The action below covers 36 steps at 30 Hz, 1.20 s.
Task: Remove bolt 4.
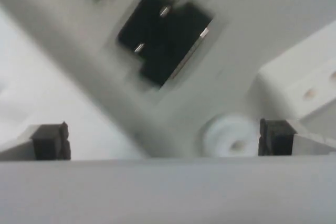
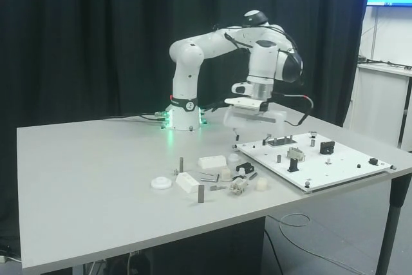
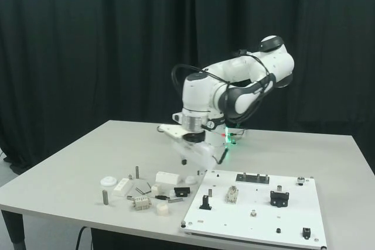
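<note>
The two black fingertips [image 1: 51,141] of the white arm's jaws [image 1: 163,141] sat nearest the wrist camera, spread wide apart and pinching nothing. Between them, close to one fingertip, lay a white round disc-shaped part [image 1: 229,136] with a hole through its middle. Beyond it sat a black rectangular block [image 1: 164,36] set into the white flat assembly board [image 1: 236,45], and a white rectangular block [image 1: 304,85] with small holes lay off to one side. In the first room view the jaws [image 2: 237,134] hung over the near corner of the white board [image 2: 347,165], which rested on the grey surface [image 2: 90,178]. Loose small white and grey parts [image 2: 212,178] were scattered on the surface just beside the board. Several small upright fittings stood on the board [image 3: 293,215] in the second room view; which of them was bolt 4 could not be told.
</note>
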{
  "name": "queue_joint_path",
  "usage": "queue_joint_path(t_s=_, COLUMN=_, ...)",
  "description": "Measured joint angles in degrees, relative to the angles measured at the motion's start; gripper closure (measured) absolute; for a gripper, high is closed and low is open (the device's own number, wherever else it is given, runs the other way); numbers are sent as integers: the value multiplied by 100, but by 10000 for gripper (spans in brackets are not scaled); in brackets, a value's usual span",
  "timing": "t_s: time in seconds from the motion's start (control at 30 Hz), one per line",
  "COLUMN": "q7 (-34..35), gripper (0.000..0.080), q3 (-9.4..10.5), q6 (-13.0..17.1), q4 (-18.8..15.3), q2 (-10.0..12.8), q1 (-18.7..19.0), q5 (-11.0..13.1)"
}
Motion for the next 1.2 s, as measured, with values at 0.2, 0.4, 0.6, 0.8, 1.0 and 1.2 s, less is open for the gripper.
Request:
queue_joint_path(t_s=0.2, q7=903, gripper=3, q3=-11, q6=7, q4=-2, q2=-24, q1=461, q5=-83)
queue_joint_path(t_s=0.4, q7=1754, gripper=3, q3=-34, q6=38, q4=14, q2=-25, q1=948, q5=-90)
queue_joint_path(t_s=0.6, q7=2453, gripper=3, q3=-37, q6=91, q4=69, q2=-27, q1=1421, q5=-91)
queue_joint_path(t_s=0.8, q7=3138, gripper=3, q3=-35, q6=161, q4=166, q2=-28, q1=1830, q5=-91)
queue_joint_path(t_s=1.0, q7=3781, gripper=3, q3=-7, q6=242, q4=308, q2=-29, q1=2142, q5=-91)
queue_joint_path(t_s=1.2, q7=4371, gripper=3, q3=68, q6=339, q4=476, q2=-34, q1=2335, q5=-88)
